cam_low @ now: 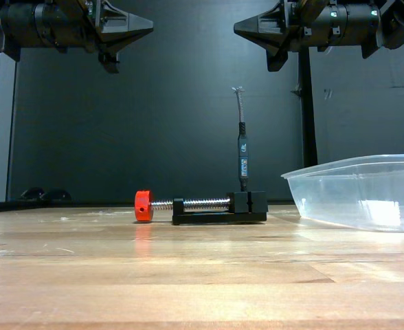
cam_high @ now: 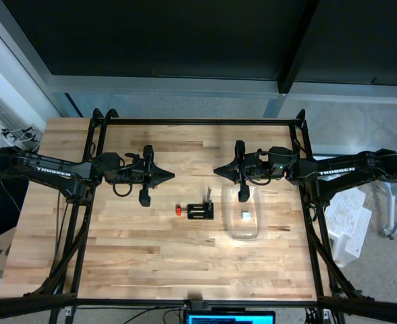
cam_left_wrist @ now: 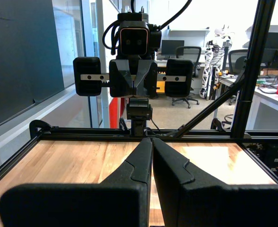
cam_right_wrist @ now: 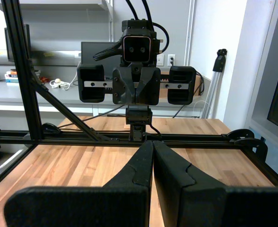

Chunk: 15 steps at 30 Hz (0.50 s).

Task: Remove the USB-C connector from taskboard and place in the container

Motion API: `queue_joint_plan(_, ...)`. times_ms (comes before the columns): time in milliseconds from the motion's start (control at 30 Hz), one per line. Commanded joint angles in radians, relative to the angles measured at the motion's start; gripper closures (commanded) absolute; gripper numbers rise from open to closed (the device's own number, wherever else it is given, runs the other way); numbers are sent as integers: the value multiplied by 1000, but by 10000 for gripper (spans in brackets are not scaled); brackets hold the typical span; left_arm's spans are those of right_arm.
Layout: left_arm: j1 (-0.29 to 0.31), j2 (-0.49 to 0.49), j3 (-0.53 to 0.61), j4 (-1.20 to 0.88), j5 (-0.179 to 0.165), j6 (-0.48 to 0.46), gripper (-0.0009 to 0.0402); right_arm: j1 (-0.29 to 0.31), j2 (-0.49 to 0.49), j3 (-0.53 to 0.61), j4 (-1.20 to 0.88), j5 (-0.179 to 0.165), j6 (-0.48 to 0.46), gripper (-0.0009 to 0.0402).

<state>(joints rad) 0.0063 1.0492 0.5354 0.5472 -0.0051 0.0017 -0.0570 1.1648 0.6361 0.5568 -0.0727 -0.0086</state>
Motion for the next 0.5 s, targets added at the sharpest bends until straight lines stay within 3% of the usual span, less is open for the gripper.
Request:
queue_joint_plan(33,0,0,0,0,0,0,393,1,0,0,0,0,1,393)
queue_joint_plan(400,0,0,0,0,0,0,393,1,0,0,0,-1,2,393)
queue_joint_plan(500,0,0,0,0,0,0,393,1,0,2,-14,-16,11,393)
